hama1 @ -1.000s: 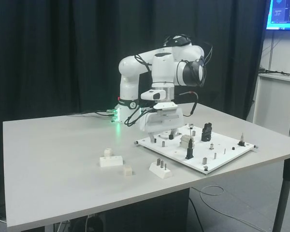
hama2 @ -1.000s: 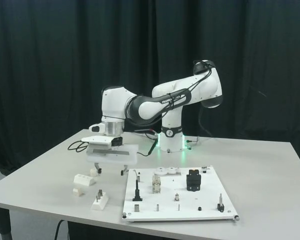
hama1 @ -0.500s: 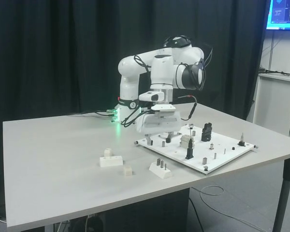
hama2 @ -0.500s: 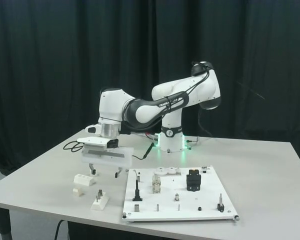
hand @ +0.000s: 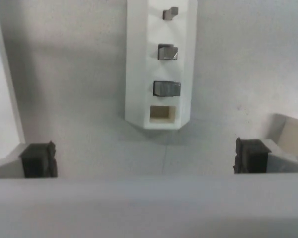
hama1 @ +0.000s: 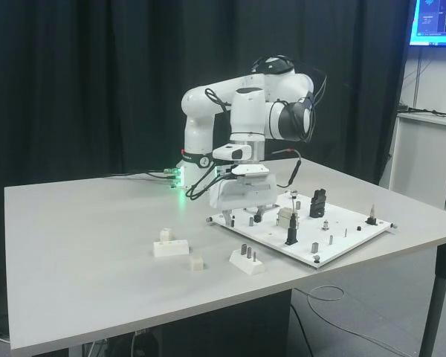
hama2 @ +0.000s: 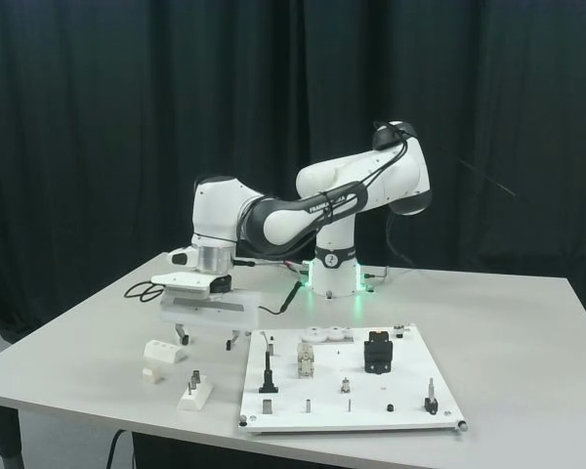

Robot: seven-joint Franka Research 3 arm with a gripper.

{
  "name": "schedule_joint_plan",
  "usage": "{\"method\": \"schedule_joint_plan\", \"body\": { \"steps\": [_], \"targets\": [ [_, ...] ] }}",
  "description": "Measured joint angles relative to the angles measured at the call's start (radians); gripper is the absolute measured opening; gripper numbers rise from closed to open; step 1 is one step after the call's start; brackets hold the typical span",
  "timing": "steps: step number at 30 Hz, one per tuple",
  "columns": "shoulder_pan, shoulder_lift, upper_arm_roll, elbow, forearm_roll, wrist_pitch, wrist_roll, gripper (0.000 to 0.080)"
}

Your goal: Pick square peg 3.

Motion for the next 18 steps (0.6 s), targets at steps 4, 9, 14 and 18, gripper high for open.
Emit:
{"method": "schedule_joint_plan", "body": {
  "steps": [4,9,14,18],
  "targets": [
    [-0.001,-0.003,0.004,0.001,0.0,0.0,-0.013,0.08],
    [-0.006,-0.01,0.009,0.007,0.0,0.003,-0.019,0.08],
    [-0.015,-0.012,0.019,0.013,0.0,0.007,-0.021,0.08],
    [-0.019,-0.012,0.025,0.013,0.009,0.007,-0.021,0.08]
  ]
}}
